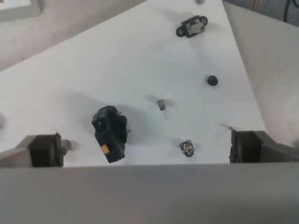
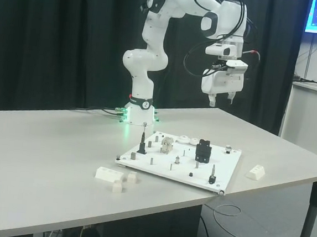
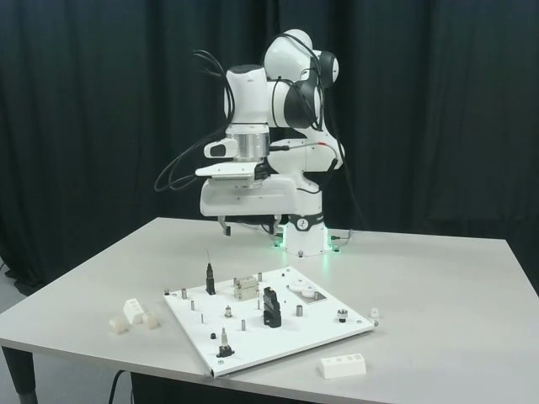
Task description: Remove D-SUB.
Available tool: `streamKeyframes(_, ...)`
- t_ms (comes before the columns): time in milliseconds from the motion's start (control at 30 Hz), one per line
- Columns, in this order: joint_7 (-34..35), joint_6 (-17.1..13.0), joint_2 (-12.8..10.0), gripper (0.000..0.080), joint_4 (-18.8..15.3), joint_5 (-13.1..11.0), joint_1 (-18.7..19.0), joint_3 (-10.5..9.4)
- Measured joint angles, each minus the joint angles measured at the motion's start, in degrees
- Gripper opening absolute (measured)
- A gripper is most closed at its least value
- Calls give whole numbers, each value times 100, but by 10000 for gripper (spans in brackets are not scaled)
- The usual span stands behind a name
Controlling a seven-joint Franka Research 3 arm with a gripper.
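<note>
The white arm's pincer (image 2: pixel 221 100) hangs high over the grey worktop (image 2: pixel 51 142), well above the flat white square board (image 2: pixel 221 168), right of centre in the first room view. In the wrist view its two fingers (image 1: pixel 46 150) stand wide apart at the lower left and lower right, nothing between them. Below them, lower left of centre, sits the black blocky connector (image 1: pixel 110 133), upright on the board and untouched; the same black connector shows at the middle of the board in both room views. Just beside it, lower centre, a small grey metal stud (image 1: pixel 187 149); a round black knob (image 1: pixel 212 80) sits right of centre, and a black-flanged grey socket (image 1: pixel 191 26) near the top. Off the board, a white block (image 2: pixel 255 172) lies at right in the first room view, and three small white blocks (image 2: pixel 115 178) cluster at lower left of the board.
</note>
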State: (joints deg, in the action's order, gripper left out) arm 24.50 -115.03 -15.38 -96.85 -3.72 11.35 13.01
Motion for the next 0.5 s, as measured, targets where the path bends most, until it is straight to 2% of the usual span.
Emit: streamKeyframes(500, -167, 216, -3, 800, 66, 97, 156, -1)
